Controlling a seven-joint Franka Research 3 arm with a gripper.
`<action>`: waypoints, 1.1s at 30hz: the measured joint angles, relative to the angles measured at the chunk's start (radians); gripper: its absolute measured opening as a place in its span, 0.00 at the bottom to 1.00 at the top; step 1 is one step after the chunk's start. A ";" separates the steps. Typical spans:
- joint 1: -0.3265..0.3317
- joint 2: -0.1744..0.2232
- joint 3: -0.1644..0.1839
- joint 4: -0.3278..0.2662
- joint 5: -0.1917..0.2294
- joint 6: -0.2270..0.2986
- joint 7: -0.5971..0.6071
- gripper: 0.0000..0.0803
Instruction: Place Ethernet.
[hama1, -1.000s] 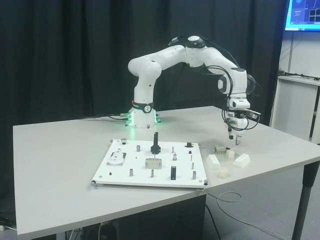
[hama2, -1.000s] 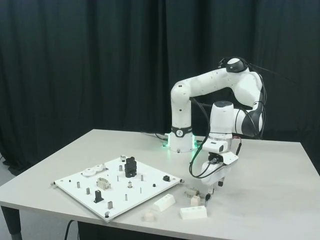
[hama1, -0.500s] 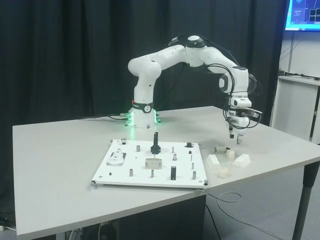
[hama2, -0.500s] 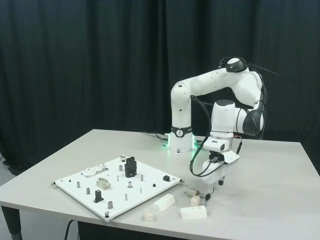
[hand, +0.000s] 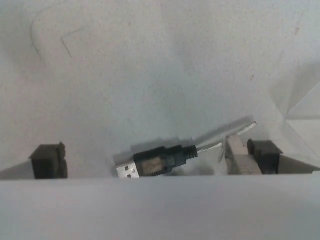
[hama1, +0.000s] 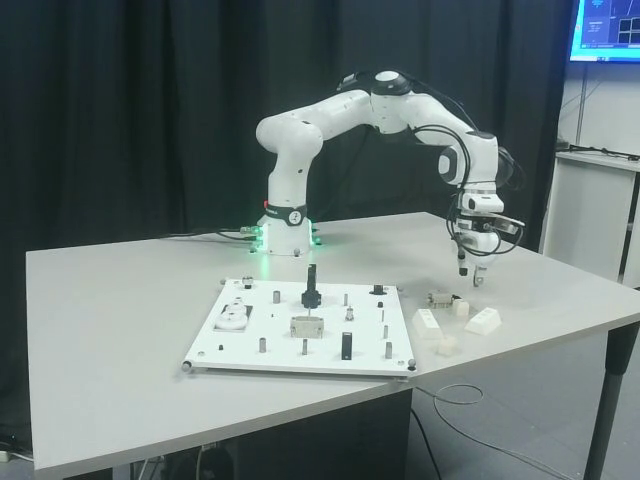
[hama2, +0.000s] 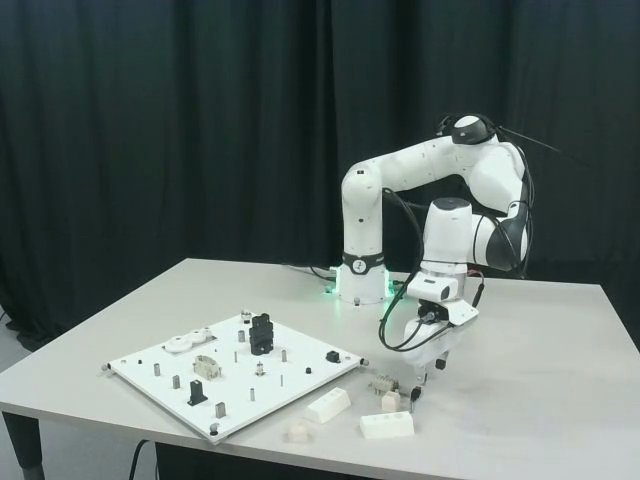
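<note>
seemingly pale ethernet plug, upright

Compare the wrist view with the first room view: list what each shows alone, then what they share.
Only the wrist view shows a black USB plug lying on the table, and a pale connector with a thin wire beside one fingertip.

Only the first room view shows the white arm, its green-lit base, the white board with its small fixtures, and white blocks near the table's edge.

Both show the grey table and the gripper above it.
</note>
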 joint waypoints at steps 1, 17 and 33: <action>0.000 0.000 -0.001 0.000 0.000 0.000 0.000 1.00; 0.000 0.000 -0.007 0.001 -0.006 -0.001 0.000 1.00; -0.006 0.000 -0.012 0.001 -0.017 -0.001 0.000 1.00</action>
